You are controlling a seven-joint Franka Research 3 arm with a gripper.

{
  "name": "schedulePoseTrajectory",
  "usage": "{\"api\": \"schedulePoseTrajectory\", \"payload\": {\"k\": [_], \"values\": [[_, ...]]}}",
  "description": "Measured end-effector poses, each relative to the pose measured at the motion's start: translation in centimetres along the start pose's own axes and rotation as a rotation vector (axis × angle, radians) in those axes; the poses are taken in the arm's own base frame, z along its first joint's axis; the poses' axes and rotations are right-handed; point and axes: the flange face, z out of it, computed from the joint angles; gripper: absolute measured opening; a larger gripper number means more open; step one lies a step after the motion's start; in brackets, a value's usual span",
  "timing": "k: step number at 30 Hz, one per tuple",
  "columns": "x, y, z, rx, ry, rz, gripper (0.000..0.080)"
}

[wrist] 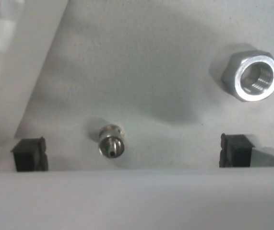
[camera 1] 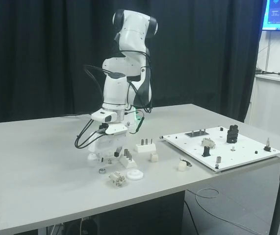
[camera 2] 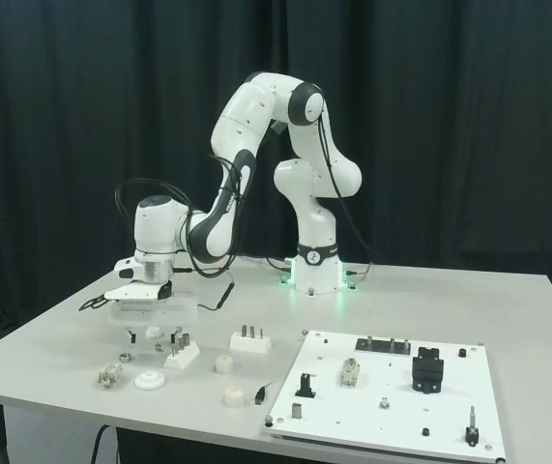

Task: Pick BNC.

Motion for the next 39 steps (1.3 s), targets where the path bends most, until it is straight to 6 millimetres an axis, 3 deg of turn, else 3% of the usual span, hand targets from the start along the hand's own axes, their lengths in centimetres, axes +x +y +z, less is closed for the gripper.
{"api": "schedulePoseTrajectory", "payload": {"k": [16,38,39], "values": [[1.0,0.2,1.0,0.009,-0.040,0.015,0.0800],[0.7,0.7,1.8,0.011,-0.067,0.013,0.0800],[0.7,0.7,1.8,0.011,-0.067,0.011,0.0687]]}}
